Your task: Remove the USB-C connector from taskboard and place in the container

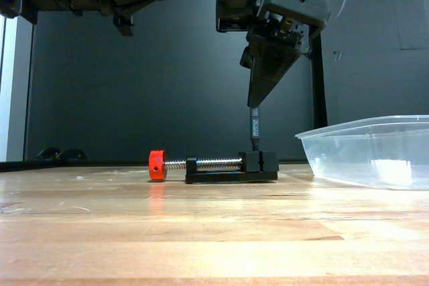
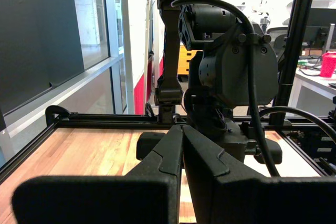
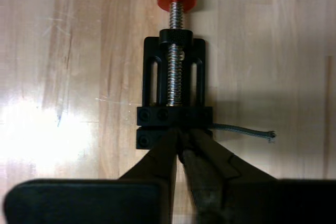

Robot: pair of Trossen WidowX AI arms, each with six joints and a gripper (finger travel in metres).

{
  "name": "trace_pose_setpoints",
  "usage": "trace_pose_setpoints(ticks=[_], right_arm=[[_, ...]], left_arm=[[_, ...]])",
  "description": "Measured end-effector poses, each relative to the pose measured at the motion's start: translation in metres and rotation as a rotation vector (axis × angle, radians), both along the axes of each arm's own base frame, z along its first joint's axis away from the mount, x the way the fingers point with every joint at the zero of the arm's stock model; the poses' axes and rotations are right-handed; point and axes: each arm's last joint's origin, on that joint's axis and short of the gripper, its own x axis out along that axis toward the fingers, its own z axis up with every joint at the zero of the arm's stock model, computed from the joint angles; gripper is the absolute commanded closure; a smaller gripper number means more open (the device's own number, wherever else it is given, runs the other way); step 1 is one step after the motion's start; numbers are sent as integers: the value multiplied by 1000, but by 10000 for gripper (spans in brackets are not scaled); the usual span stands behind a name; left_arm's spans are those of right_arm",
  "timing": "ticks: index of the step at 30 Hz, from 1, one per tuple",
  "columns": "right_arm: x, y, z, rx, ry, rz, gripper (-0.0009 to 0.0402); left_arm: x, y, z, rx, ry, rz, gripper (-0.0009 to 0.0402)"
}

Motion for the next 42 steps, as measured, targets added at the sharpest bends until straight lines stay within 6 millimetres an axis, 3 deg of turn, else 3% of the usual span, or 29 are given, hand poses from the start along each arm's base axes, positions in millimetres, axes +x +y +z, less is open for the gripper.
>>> trace_pose_setpoints(ticks=[32,42], right_arm=[[-2,-1,5,-3,-17,-2,393],[-1,-1,28,-13,-53,9,393]], left_arm=[[0,0,0,0,0,0,393],[0,0,0,0,0,0,393]])
